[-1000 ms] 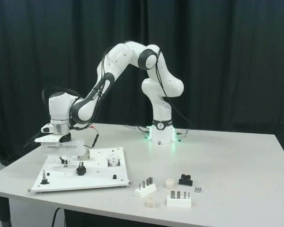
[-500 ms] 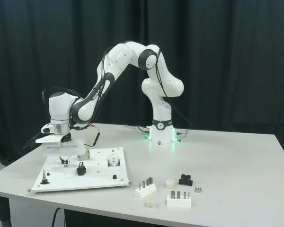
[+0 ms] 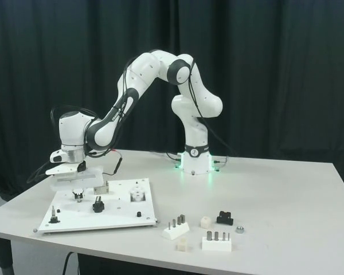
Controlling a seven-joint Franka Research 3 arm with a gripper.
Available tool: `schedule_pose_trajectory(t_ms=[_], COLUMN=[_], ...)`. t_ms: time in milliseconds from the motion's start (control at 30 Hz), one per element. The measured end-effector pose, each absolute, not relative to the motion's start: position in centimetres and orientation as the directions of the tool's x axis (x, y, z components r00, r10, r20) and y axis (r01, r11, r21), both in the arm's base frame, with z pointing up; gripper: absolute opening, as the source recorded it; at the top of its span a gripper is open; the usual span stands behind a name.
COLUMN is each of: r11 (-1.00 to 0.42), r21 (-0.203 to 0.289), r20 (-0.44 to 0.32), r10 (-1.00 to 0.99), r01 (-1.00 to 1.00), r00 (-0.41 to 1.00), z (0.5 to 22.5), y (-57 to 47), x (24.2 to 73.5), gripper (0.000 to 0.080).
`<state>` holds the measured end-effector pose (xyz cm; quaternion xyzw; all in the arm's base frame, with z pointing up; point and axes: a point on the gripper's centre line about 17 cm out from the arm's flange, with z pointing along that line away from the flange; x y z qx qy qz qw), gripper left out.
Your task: Insert BNC.
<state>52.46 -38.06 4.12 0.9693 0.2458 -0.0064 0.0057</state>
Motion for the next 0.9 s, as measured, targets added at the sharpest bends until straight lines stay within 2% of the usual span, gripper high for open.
schedule_pose_trajectory(t_ms=[900], r11=[-0.768], r21=[0.005], r20=[-0.020], r10=[0.640], r01=[0.641], r00=[0.768], z=[4.13], y=[-38.12], x=[52.43], gripper=[0.0121])
